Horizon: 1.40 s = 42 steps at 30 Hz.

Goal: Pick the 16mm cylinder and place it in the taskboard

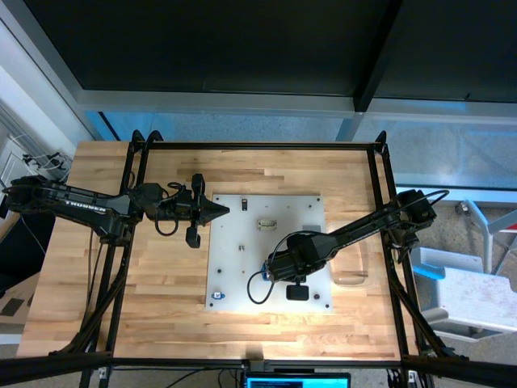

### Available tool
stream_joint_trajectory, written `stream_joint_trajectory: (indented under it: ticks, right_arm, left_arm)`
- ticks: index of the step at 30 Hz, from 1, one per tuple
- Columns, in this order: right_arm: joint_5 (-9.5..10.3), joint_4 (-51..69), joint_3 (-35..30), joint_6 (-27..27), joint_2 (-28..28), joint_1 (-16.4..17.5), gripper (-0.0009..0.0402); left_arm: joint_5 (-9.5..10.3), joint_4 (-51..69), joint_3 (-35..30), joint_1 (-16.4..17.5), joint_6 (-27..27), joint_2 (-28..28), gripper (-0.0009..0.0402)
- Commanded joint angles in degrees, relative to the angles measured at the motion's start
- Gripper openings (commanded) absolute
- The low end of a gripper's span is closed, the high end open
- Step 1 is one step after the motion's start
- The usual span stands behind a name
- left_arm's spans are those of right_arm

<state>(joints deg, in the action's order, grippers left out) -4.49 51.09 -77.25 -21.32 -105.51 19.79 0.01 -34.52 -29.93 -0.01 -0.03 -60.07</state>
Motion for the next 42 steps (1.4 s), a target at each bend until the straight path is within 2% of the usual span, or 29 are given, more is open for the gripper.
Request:
stream_joint_trajectory:
  ticks: [1,9,27,42]
  right_arm:
    - [-0.46,-0.2,0.0,0.0,0.0,0.0,0.0028]
    - [-0.42,-0.1,0.1,0.4,0.0,0.0,0.0038]
    - [-0.44,0.2,0.1,0.3,0.1,0.1,0.0187]
    - [-0.46,2.2,0.1,0.4,3.0,0.4,0.0277]
  left_arm:
    - [-0.02,0.0,0.0,0.0,0.0,0.0,0.0]
    - [-0.02,0.0,0.0,0.0,0.0,0.0,0.0]
    - [-0.02,0.0,0.0,0.0,0.0,0.0,0.0]
    - [-0.02,0.0,0.0,0.0,0.0,0.0,0.0]
